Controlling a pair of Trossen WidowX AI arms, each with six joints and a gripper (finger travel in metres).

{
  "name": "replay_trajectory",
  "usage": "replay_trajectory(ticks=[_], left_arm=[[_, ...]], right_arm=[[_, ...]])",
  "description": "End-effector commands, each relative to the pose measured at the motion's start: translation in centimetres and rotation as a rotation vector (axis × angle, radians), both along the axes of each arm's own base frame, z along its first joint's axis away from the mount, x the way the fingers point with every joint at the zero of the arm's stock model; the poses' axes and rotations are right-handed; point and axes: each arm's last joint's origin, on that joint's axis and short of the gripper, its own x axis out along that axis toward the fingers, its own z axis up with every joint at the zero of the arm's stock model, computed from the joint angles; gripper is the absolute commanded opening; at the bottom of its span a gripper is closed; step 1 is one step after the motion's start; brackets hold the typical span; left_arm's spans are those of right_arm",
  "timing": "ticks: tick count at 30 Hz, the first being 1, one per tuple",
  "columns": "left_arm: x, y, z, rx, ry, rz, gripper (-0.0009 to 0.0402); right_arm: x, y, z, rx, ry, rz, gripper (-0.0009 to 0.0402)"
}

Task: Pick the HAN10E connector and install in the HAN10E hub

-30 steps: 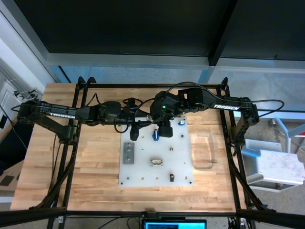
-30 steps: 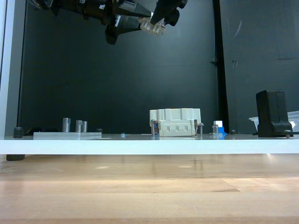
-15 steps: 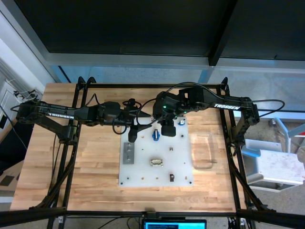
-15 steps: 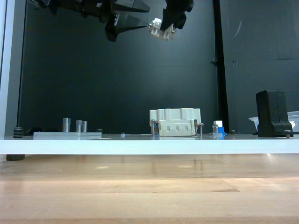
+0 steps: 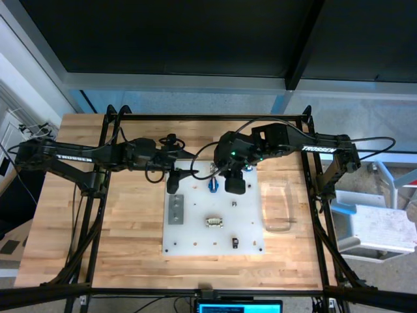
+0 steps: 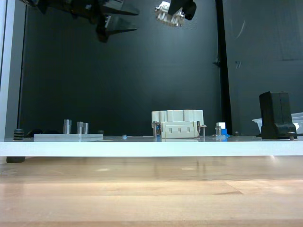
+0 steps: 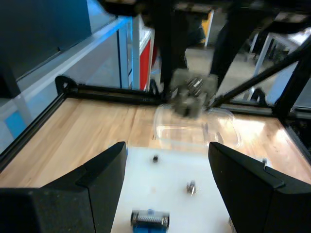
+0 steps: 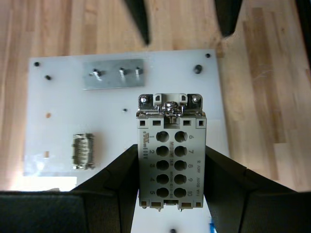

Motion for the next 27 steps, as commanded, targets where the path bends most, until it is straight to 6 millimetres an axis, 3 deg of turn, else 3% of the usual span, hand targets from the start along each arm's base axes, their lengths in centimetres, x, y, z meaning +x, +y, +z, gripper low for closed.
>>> replay_trajectory(ticks=[1, 12, 18, 27], left_arm=[[-0.8, 0.1, 0.3, 0.002, 0.018, 0.004, 0.0229], [-2.7, 0.0, 1.2, 0.018, 0.039, -0.001, 0.0227], [-3.4, 0.0, 0.8, 0.014, 0.108, -0.016, 0.0227], [-4.7, -0.1, 0.6, 0.013, 0.186, -0.031, 0.0227]], right_arm=[[0.2, 1.3, -0.3, 0.009, 0.007, 0.019, 0.0073], [1.1, 3.8, -2.1, 0.047, 0.086, -0.004, 0.012], [1.5, 4.7, -2.9, 0.062, 0.122, -0.017, 0.0115], [3.3, 6.9, -5.8, 0.076, 0.204, -0.023, 0.0114]])
